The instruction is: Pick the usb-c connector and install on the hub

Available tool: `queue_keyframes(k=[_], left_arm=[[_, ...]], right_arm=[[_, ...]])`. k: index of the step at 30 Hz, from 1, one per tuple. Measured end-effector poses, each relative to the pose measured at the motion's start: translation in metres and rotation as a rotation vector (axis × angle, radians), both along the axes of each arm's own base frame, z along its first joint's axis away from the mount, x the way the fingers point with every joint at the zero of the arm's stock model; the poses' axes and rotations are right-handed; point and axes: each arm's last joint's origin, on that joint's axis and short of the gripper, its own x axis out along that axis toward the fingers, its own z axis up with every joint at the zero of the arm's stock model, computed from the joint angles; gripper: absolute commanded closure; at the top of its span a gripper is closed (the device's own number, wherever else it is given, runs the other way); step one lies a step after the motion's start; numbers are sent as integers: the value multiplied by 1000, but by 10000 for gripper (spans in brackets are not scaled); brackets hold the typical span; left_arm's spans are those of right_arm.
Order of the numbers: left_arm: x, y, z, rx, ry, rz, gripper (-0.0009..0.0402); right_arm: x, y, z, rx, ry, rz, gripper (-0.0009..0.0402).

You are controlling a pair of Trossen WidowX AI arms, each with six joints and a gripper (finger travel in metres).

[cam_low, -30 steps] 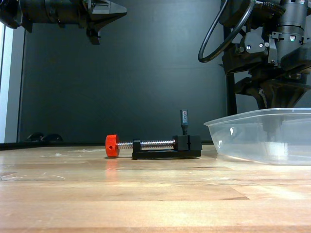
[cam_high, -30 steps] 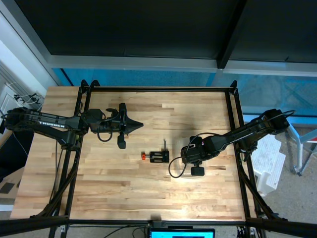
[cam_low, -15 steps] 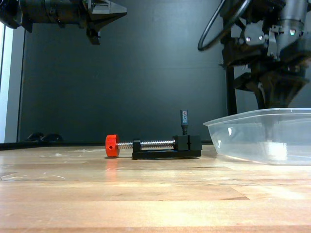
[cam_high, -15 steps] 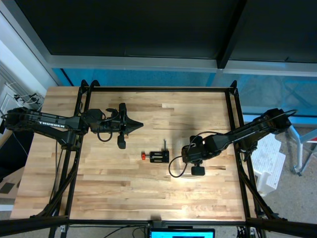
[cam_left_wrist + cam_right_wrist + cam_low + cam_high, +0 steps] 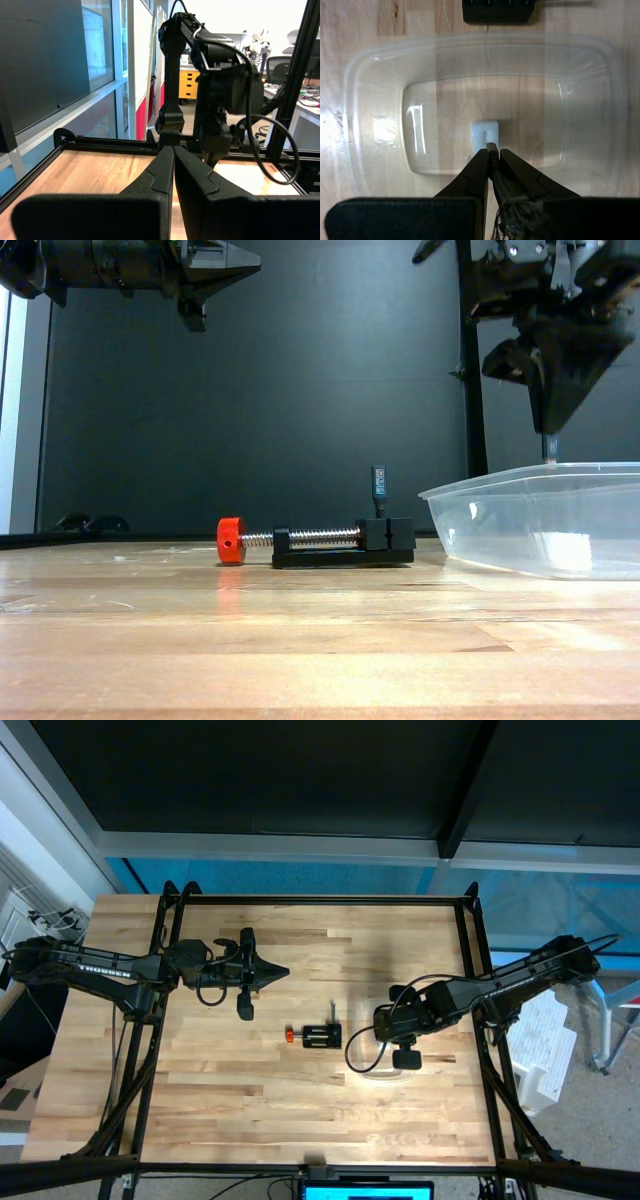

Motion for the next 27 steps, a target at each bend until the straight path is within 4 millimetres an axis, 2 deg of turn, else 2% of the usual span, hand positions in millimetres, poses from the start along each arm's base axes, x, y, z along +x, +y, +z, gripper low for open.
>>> queue_keyframes(k=[6,14,27], left_arm=[[0,0,0,0,1,0,393],[0,0,0,0,0,0,393],[0,0,0,0,0,0,393]], right_arm=[[-3,-1,13,0,-1,-1,391],[-1,-3,15,6,-18,-10,391],[25,-7,19,5,-39,-35,391]])
